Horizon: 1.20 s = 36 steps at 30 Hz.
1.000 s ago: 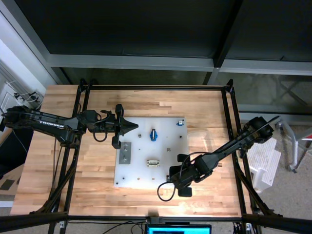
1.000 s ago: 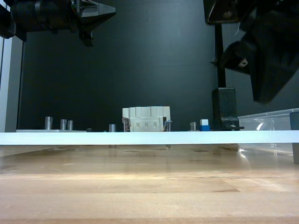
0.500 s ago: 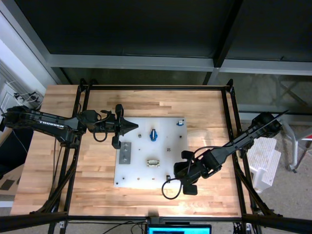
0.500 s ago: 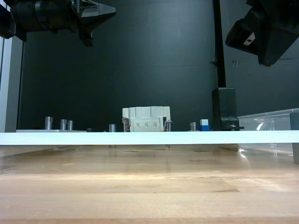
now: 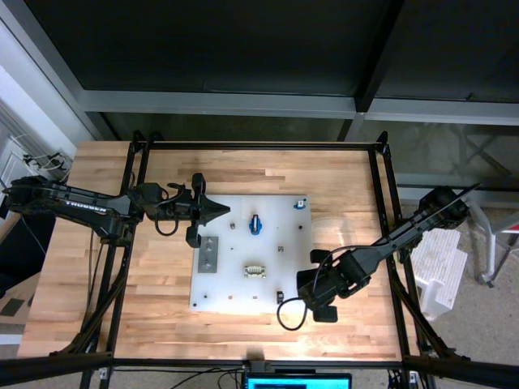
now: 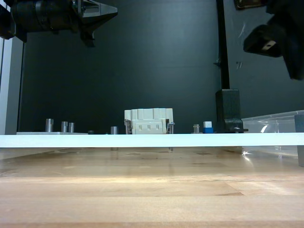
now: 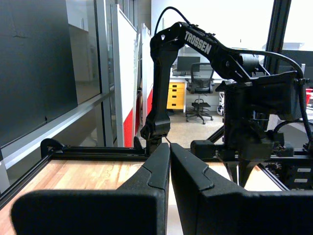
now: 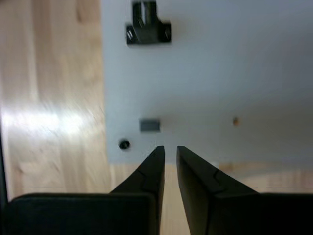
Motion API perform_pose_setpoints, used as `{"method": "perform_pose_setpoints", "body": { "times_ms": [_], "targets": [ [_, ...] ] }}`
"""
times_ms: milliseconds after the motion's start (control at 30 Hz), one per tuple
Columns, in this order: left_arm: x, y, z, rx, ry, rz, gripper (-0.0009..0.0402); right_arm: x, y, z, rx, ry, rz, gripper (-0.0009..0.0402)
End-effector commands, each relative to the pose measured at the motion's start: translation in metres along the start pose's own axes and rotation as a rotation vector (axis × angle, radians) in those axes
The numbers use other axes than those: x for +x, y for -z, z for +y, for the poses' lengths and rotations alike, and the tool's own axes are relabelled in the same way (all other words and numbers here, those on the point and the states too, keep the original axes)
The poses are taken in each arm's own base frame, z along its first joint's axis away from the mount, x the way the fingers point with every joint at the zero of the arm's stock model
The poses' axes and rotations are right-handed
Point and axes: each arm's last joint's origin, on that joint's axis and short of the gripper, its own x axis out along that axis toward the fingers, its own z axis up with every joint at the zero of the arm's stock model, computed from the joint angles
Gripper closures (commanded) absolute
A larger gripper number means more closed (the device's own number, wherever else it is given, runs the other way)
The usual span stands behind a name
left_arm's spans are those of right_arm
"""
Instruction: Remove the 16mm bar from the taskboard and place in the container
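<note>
I've got the R gripper (image 5: 305, 284) hanging over the white board (image 5: 231, 284) at its 3 o'clock edge, close to the 5 o'clock corner. Its wrist cam looks straight down on that corner, w/ bare wood of the table (image 5: 162, 284) on two sides. Its fingers (image 8: 151, 171) are all but pressed together, just a sliver of gap, nothing pinched. The bar (image 8: 148, 30), small, dark and stubby, sits on the board near the 6 o'clock edge. It's ahead of the fingertips but well apart from them, not between the jaws and not touched. From overhead the bar (image 5: 280, 296) is at approx 8 o'clock from the R fingertips. Between the tips and the bar, the wrist cam shows a small grey stub (image 8: 149, 125) just ahead of the tips, and a black screw head (image 8: 124, 144) by the board corner. On the low cam the R gripper is up high, clear of the board surface. The clear tub (image 6: 273, 124) rests on the table off the board's 3 o'clock side, apart from the bar. The L gripper (image 5: 219, 212) hangs over the board's 10 o'clock corner, well above it, fingers (image 7: 151, 171) pressed together, nothing held, its cam looking level across at the R arm. Blue knob (image 5: 255, 224), grey plate (image 5: 209, 258) and beige connector (image 5: 255, 271) sit mid-board, away from both grippers.
</note>
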Motion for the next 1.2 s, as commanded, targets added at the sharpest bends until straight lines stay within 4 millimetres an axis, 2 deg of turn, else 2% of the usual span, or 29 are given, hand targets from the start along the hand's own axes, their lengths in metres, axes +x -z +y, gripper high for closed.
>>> {"method": "perform_pose_setpoints", "body": {
  "times_ms": [33,233,400,533,633,1000,1200],
  "targets": [
    [0.000,0.000,0.000,0.000,0.000,0.000,0.0393,0.001,0.000,0.001,0.001,-0.003,-0.005,0.0333],
    [0.000,0.000,0.000,0.000,0.000,0.000,0.0393,0.001,-0.003,0.004,0.001,-0.025,-0.035,0.0299],
    [0.000,0.000,0.000,0.000,0.000,-0.001,0.0393,0.004,-0.003,0.009,-0.001,-0.017,-0.062,0.0227],
    [0.000,0.000,0.000,0.000,0.000,0.000,0.0393,0.015,-0.003,0.011,-0.008,0.007,-0.036,0.0166],
    [0.000,0.000,0.000,0.000,0.000,-0.001,0.0393,0.026,-0.003,0.014,-0.012,0.027,-0.016,0.0139],
    [0.000,0.000,0.000,0.000,0.000,0.000,0.0393,0.063,0.000,0.024,-0.043,0.074,0.053,0.0137],
    [0.000,0.000,0.000,0.000,0.000,0.000,0.0393,0.062,0.001,0.026,-0.049,0.069,0.041,0.0185]
  ]
}}
